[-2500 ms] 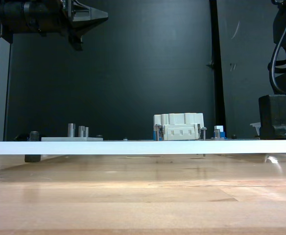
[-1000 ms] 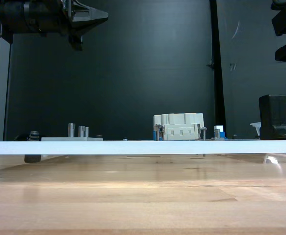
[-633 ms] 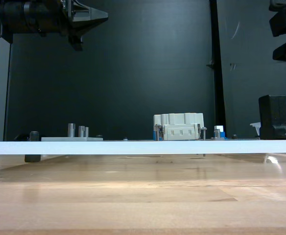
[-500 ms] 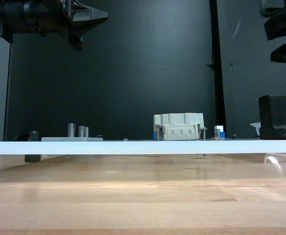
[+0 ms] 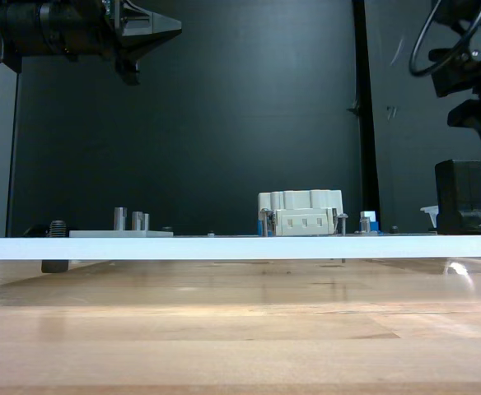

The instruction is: Pick the HAN10E connector and install on the hub

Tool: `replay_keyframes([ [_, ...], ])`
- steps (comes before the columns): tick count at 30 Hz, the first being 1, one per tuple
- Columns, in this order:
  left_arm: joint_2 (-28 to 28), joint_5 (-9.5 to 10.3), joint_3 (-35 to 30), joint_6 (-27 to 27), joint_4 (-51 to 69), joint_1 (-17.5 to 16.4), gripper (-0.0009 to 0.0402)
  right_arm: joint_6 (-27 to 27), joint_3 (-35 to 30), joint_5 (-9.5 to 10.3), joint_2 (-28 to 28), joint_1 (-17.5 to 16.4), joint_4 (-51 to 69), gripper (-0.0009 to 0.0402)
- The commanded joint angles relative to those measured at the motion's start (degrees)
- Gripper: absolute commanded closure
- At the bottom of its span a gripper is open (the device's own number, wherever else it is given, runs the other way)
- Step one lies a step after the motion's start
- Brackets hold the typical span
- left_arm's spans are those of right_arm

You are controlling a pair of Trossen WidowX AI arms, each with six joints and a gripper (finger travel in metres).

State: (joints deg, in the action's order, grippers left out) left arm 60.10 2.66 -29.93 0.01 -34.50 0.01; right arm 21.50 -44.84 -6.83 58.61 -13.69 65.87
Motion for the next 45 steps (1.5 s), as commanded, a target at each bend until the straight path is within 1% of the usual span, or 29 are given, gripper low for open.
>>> replay_keyframes([
  [1, 0.0, -0.02, -0.02, 0.0, -0.02, 0.0, 0.0393, -1.66, 1.18, 0.0, 0.0, 1.6, -1.4, 0.0203],
  [5, 0.0, -0.02, -0.02, 0.0, -0.02, 0.0, 0.0393, -1.66, 2.54, 0.02, 0.0, 3.76, -3.28, 0.0203],
  [6, 0.0, -0.02, -0.02, 0.0, -0.02, 0.0, 0.0393, -1.66, 2.8, 0.42, 0.0, 4.15, -3.72, 0.0203],
  [10, 0.0, -0.02, -0.02, 0.0, -0.02, 0.0, 0.0393, -2.29, 4.13, 0.42, 0.0, 5.22, -6.03, 0.0203],
  [16, 0.0, -0.02, -0.02, 0.0, -0.02, -0.02, 0.0393, -2.95, 6.73, 0.63, 0.59, 5.46, -7.96, 0.0203],
  [22, 0.0, -0.02, -0.02, 0.0, -0.02, 0.0, 0.0393, -3.06, 7.61, 0.59, 2.19, 5.49, -9.38, 0.0202],
  [25, 0.02, -0.02, -0.02, 0.0, -0.02, 0.0, 0.0393, -3.1, 8.11, 0.59, 3.26, 5.49, -10.01, 0.0188],
  [31, 0.0, -0.02, -0.02, 0.0, -0.02, 0.0, 0.0393, -3.1, 8.5, 0.61, 4.72, 5.46, -11.06, 0.0135],
  [34, 0.02, -0.02, -0.02, 0.0, -0.02, 0.0, 0.0393, -2.97, 8.83, 0.61, 4.9, 5.46, -11.47, 0.0115],
  [38, 0.0, -0.02, -0.02, 0.0, -0.02, 0.0, 0.0393, -2.99, 9.49, 1.03, 4.9, 5.44, -13.14, 0.0106],
  [45, 0.0, -0.02, -0.02, 0.0, -0.02, 0.0, 0.0393, -2.95, 10.03, 1.09, 6.82, 5.42, -14.19, 0.0107],
])
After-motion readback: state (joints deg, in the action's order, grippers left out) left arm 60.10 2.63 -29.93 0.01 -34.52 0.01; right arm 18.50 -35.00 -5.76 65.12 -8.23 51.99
